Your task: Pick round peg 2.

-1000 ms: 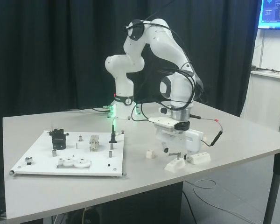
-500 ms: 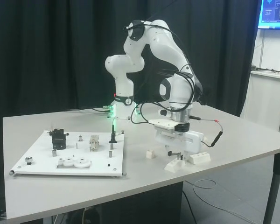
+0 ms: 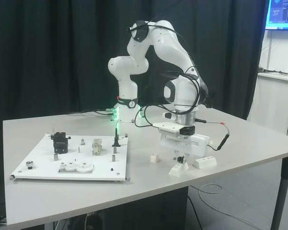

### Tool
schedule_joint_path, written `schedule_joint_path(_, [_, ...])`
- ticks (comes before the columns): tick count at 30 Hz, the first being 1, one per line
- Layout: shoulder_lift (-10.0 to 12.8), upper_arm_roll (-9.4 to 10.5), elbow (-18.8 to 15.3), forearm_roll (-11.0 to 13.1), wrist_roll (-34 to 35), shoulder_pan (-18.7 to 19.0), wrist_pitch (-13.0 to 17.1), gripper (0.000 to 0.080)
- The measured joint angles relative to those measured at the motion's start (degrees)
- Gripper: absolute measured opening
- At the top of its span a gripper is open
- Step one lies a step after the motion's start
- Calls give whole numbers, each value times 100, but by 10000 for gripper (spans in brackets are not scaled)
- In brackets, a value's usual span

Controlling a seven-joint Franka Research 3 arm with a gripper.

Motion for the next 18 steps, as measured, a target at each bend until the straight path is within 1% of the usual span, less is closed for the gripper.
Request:
schedule_joint_path(4, [0,2,3,0,-2,3,6,159])
schedule_joint_path(5, [-1,2,4,0,-2,3,6,73])
schedule_joint_path(12, [-40,-4,20,0,-12,3,7,73])
schedule_joint_path(18, [-165,-8,21,-16,-25,1,-70,73])
